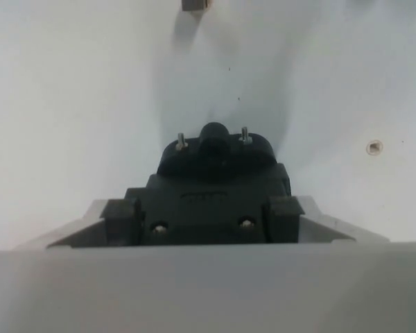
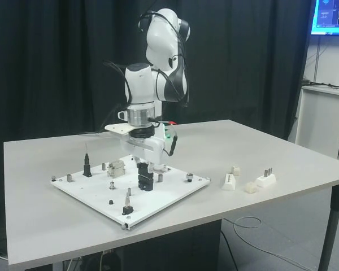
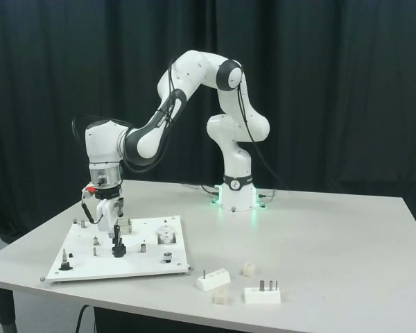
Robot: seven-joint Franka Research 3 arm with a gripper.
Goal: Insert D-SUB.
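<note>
In the wrist view a black D-SUB connector [image 1: 215, 170] with two small screws on its back sits between my gripper's [image 1: 202, 220] black fingertips [image 1: 121, 218], which are shut on it, over the white board [image 1: 69, 104]. From the first room view, the gripper [image 2: 143, 164] holds the connector [image 2: 142, 169] upright just above a black socket block [image 2: 144, 183] near the middle of the white board [image 2: 178, 189]. Whether connector and block touch I cannot tell. The second room view shows the gripper [image 3: 115, 227] above the same black block [image 3: 118, 248].
The board carries a black post [image 2: 87, 166], a white block [image 2: 118, 167], several small pegs and a black stub [image 2: 127, 209] near its front corner. To the board's right, white parts [image 2: 229, 180] [image 2: 266, 178] lie on the grey table [image 2: 260, 147]. A small fixture [image 1: 194, 5] lies ahead.
</note>
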